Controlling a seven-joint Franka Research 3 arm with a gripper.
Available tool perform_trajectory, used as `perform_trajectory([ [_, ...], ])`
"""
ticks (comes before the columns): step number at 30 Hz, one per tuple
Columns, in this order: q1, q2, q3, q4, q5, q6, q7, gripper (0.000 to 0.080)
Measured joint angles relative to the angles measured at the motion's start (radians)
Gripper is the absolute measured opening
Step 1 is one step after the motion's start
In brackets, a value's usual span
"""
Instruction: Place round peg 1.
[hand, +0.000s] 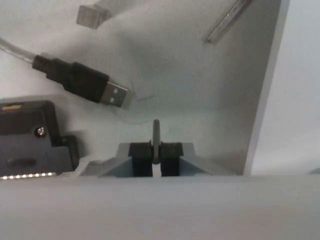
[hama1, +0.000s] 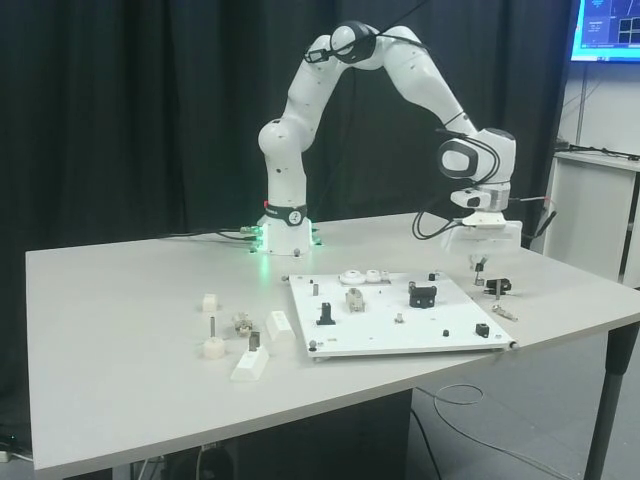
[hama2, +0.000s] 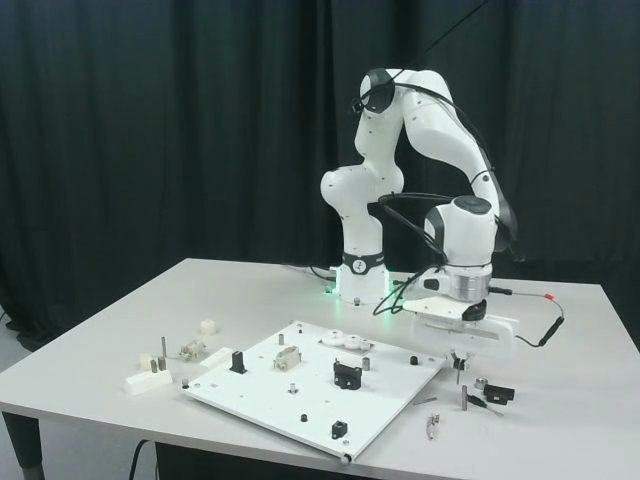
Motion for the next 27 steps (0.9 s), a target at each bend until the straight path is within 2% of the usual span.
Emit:
perform_trajectory([
  [10,0.005,0.000,0.000,-0.029,0.000,0.053,0.004,0.0032],
  [23,0.013,0.000,0.000,-0.049,0.000,0.088,0.005,0.0032],
  [24,0.013,0.000,0.000,-0.049,0.000,0.090,0.005,0.0308],
  [27,0.014,0.000,0.000,-0.050,0.000,0.092,0.005,0.0308],
])
